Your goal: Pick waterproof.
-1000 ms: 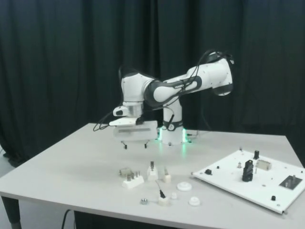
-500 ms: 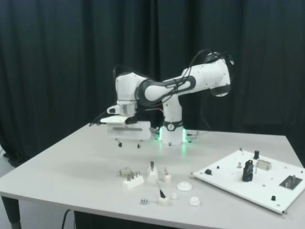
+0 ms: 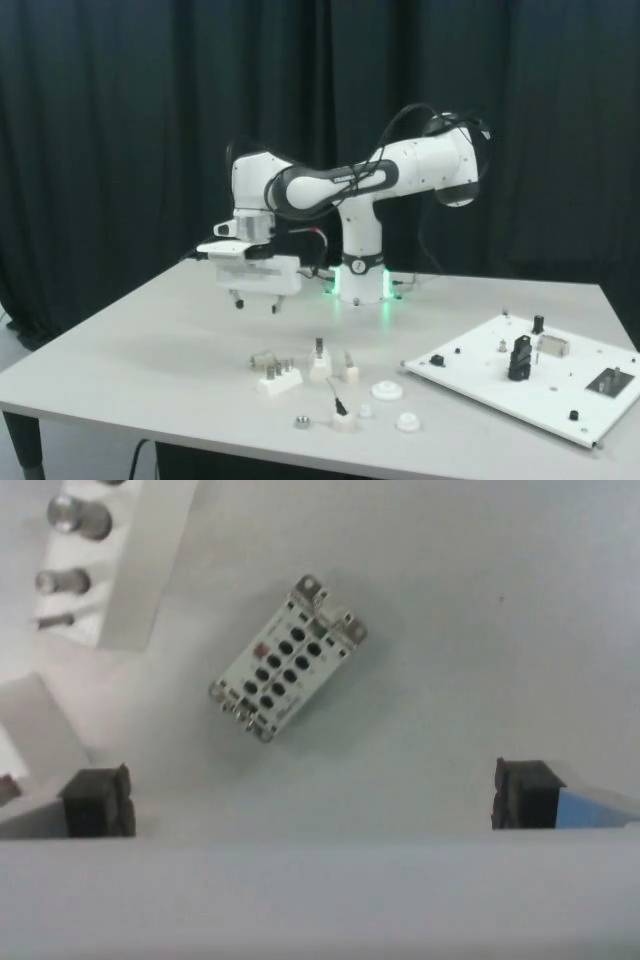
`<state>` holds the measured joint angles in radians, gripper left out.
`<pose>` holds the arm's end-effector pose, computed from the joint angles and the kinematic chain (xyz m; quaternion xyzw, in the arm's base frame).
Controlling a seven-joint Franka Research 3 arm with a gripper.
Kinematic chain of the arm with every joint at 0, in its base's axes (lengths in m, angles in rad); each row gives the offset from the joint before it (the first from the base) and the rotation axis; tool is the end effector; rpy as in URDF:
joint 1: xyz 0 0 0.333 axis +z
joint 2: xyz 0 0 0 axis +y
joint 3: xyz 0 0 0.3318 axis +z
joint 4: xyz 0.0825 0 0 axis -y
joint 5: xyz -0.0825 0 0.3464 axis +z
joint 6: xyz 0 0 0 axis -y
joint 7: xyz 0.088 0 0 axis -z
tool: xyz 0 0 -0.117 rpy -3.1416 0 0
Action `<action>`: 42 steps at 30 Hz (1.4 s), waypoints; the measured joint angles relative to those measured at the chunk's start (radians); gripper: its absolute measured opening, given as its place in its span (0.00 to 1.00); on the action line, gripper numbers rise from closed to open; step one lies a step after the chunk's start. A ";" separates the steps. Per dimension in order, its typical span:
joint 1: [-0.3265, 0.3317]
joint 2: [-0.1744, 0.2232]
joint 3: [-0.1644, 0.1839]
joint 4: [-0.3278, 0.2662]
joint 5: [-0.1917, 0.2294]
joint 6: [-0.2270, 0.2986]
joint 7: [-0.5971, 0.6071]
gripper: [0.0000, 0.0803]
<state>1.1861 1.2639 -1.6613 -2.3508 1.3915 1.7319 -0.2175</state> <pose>0.4510 -0.1021 0.2950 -0.8868 0.4593 -0.0359 0.0364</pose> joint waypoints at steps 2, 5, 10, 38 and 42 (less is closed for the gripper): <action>-0.007 0.000 0.003 0.003 0.011 0.007 0.001 1.00; -0.018 0.001 0.007 0.010 0.026 0.012 0.016 1.00; -0.035 0.003 0.012 0.019 0.042 0.022 0.085 1.00; -0.051 0.008 0.073 0.044 0.075 0.088 0.805 1.00; -0.051 0.008 0.085 0.049 0.075 0.088 0.862 1.00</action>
<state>1.1349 1.2721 -1.5766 -2.3016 1.4666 1.8194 0.6440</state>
